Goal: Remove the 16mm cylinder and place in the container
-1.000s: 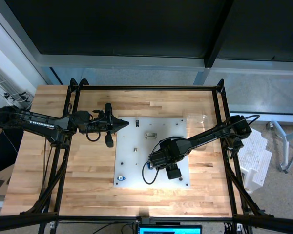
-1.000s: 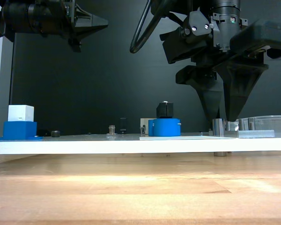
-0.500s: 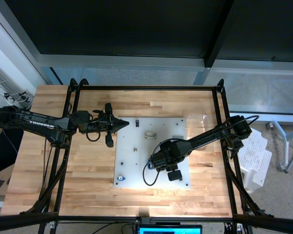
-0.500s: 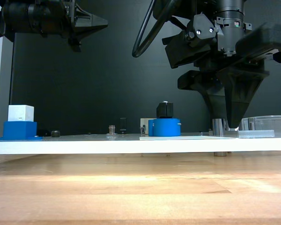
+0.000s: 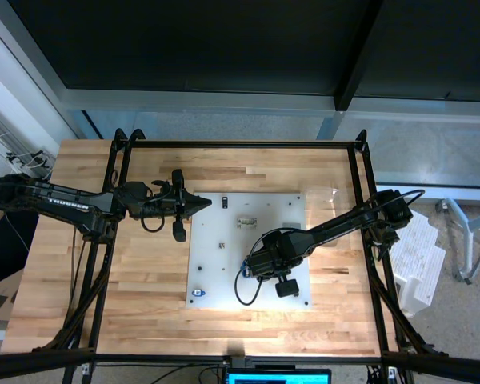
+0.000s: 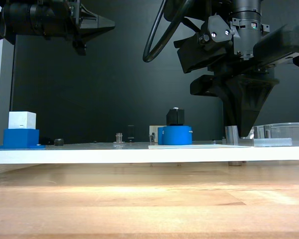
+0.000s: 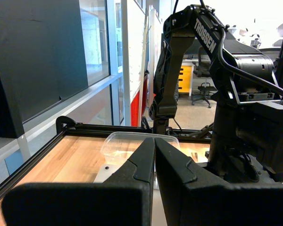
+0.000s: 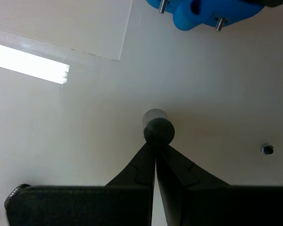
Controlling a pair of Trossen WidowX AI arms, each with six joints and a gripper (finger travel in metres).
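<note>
Silvery-grey metal 16mm cylinder [image 6: 231, 134] stands in the white board [image 5: 224, 272] on a wooden table [image 5: 128, 304], dark wall behind. Right gripper [image 8: 155, 144], spread a second ago, is closed at it; left gripper [image 5: 206, 203], closed, hangs aloft.

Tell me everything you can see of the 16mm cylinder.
The 16mm cylinder is a short silvery-grey metal peg, standing upright in the white board, its lower end seemingly poking out beneath. The right gripper, fingers together, has its tips down right beside it; contact is unclear. The left gripper hangs far off, raised.
</note>
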